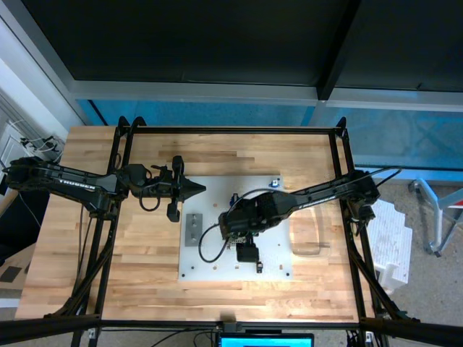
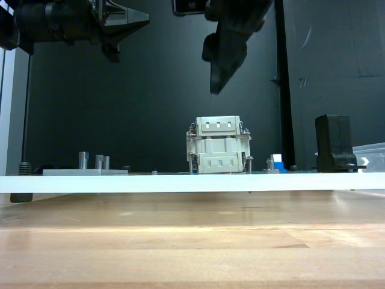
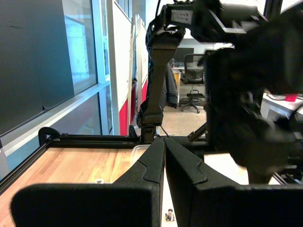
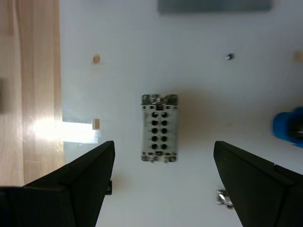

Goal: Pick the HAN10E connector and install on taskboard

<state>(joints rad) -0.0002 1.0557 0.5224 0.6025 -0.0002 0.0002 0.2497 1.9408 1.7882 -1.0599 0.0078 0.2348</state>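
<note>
The HAN10E connector (image 2: 218, 146) stands upright on the white taskboard (image 2: 180, 182), a pale grey-beige block with metal clips. From above, its face (image 4: 159, 127) shows two rows of pin holes. My right gripper (image 4: 163, 146) hangs open directly over it, the fingers (image 4: 90, 170) spread wide to either side and well clear of it. The low view shows this gripper (image 2: 215, 87) a short way above the connector's top. My left gripper (image 1: 201, 189) is shut and empty, held high over the taskboard's (image 1: 210, 260) left rear edge.
On the board's left part sits a grey metal block (image 1: 194, 229). Near its rear right is a blue knob (image 1: 275, 183). A black fitting (image 2: 334, 144) stands on the board's right. Beside the board's right edge lies a clear plastic tray (image 1: 311, 231).
</note>
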